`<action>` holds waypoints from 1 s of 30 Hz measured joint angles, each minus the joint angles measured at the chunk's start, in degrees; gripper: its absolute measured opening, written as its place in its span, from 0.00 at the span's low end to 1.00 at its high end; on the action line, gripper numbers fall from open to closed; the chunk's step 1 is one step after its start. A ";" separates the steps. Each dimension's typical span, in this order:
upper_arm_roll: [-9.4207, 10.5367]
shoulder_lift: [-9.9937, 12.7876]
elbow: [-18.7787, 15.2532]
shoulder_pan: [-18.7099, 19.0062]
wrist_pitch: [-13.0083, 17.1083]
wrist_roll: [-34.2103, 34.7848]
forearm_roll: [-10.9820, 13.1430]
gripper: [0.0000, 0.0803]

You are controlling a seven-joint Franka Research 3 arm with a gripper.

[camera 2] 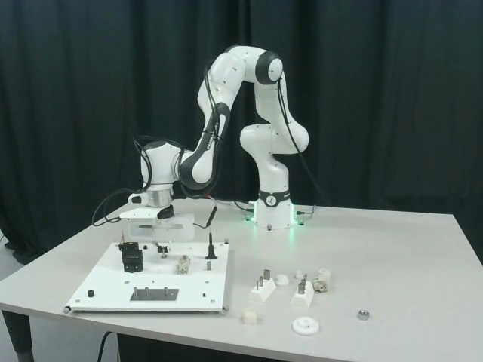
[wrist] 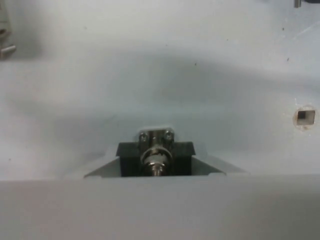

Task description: Insert BNC.

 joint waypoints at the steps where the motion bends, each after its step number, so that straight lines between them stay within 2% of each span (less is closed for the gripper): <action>1: 0.03 0.12 0.02 0.00 0.10 0.00 0.00 0.16; 30: 0.05 0.47 0.33 0.01 -0.21 -1.44 0.00 0.16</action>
